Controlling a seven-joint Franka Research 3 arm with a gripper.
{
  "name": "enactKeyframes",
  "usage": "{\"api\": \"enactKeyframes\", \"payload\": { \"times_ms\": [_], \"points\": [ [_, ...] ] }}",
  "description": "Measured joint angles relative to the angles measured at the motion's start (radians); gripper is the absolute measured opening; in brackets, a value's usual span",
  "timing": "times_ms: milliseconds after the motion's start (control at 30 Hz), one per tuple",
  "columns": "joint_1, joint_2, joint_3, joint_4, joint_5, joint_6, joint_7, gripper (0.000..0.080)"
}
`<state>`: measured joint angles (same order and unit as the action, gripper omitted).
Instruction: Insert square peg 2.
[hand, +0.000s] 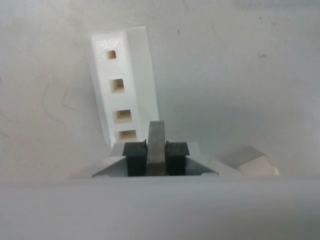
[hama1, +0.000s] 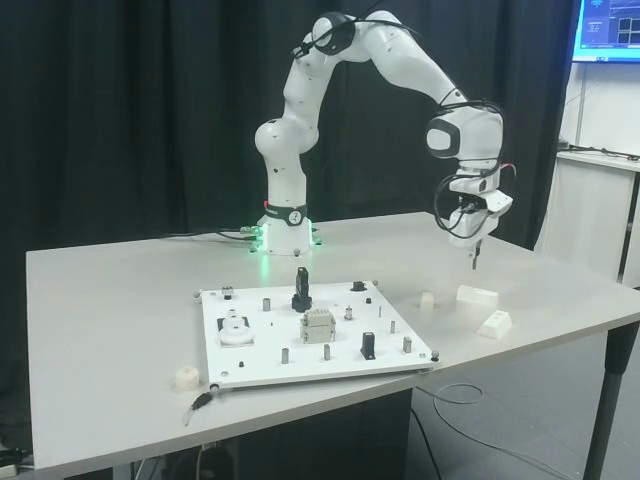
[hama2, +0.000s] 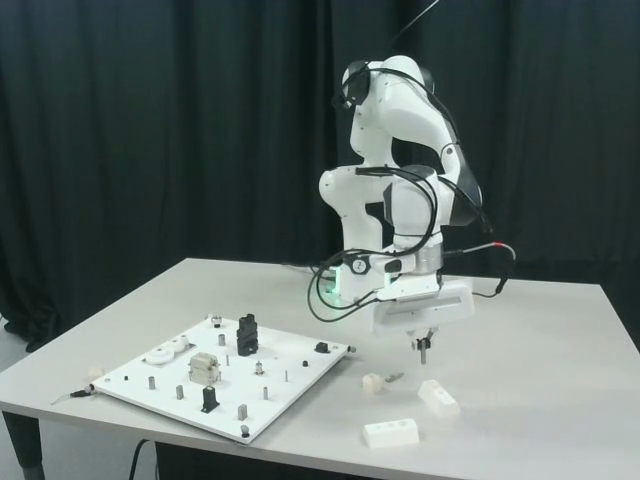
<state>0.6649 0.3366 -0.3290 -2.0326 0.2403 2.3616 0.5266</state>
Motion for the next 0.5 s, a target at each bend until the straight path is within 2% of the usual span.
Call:
{"api": "enactKeyframes", "payload": {
  "times_ms": [500],
  "points": [
    [-0.006, -0.002, 0.0, 0.001, 0.009, -0.009, 0.0, 0.0075]
  ]
}}
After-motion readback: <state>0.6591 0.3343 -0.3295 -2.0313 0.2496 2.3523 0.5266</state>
